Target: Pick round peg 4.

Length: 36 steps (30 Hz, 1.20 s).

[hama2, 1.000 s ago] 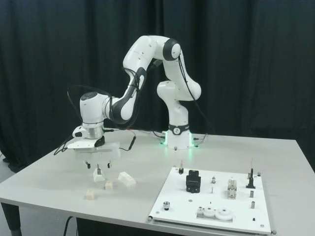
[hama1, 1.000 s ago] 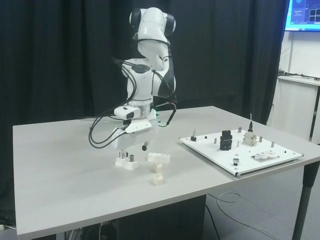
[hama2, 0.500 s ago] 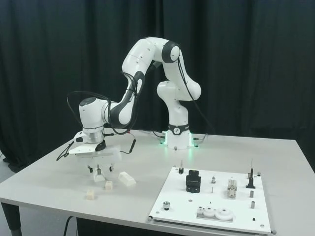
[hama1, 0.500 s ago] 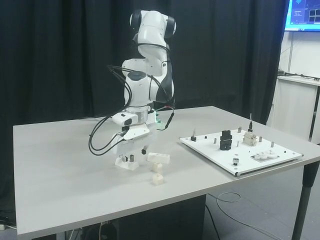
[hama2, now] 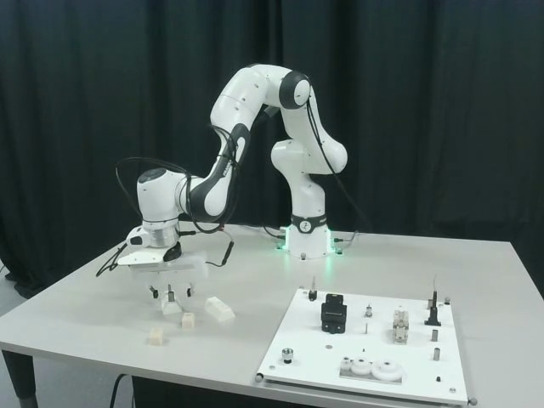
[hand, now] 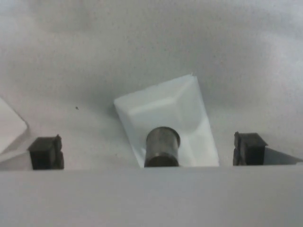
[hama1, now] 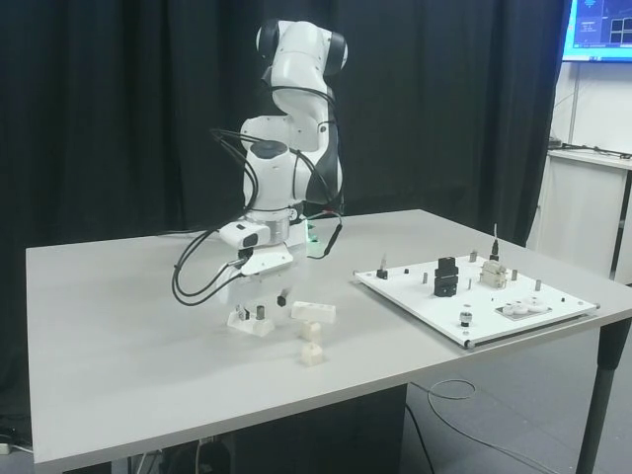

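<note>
So the big grey table (hama1: 118,326) carries the white seven-joint arm (hama2: 255,110), bent over and reaching down toward the table's front corner. Off to the side sits a flat white square board (hama2: 374,374) holding a bunch of small parts: a black block (hama2: 334,313), white gear-like discs (hama2: 374,369) and some thin upright pins that are too small to really make out. Near the arm's end there's a long white block (hama2: 219,309) and two little white cubes (hama2: 187,320) lying loose on the table. Under the wrist sits a small white wedge-shaped holder (hand: 165,118) with the dark grey round metal peg (hand: 162,146) standing upright in it. The two-finger gripper (hand: 147,151) is spread wide, its black fingertips (hand: 46,152) sitting either side of the peg and not touching it. The holder's near end and the peg's base are cut off by the wrist's own body in the wrist view.
</note>
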Each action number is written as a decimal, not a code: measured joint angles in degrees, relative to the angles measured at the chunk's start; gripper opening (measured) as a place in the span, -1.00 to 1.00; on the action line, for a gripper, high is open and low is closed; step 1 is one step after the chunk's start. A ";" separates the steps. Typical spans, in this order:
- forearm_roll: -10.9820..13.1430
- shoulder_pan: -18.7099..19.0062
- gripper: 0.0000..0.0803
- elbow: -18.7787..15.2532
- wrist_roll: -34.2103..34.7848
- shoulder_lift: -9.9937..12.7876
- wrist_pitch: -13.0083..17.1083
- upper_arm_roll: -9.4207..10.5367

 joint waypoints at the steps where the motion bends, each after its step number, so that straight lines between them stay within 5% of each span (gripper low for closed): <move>1: 0.00 0.00 0.99 -0.04 0.00 0.00 0.12 -0.03; 13: 0.00 0.00 0.99 -1.49 0.00 0.00 2.08 -0.50; 14: 0.00 0.00 0.71 -1.63 0.00 0.00 2.27 -0.54; 22: 0.00 0.01 0.71 -2.29 0.00 0.00 3.46 -0.64; 23: 0.04 0.03 -0.13 -2.32 0.00 0.00 3.58 -0.64; 28: 0.48 0.20 -0.13 -2.35 0.05 -0.19 3.77 -0.64; 29: 0.53 0.24 -0.54 -2.36 0.06 -0.26 3.77 -0.64; 36: 0.56 0.42 -0.62 -2.43 0.23 -0.76 3.76 -0.64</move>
